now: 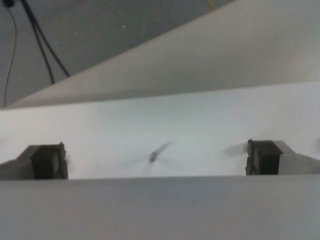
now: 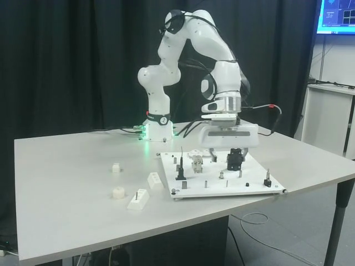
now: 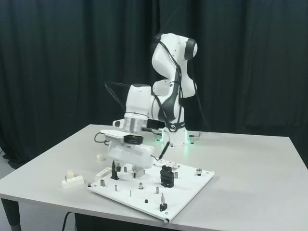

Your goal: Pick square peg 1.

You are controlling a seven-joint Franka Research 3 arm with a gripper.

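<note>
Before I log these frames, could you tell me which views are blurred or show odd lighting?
Wrist view: soft throughout, the white board shows only a smeared dark mark; the claw frames it. First room view: green glow at the arm's base, bright monitor top corner. Second room view: evenly lit.

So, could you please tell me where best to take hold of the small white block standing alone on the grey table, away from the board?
Probably by two opposite side faces, coming straight down from above. The small white block looks boxy and sits low on the grey table with bare surface all round, so the gripper, its jaws wide open, could straddle it.
</note>
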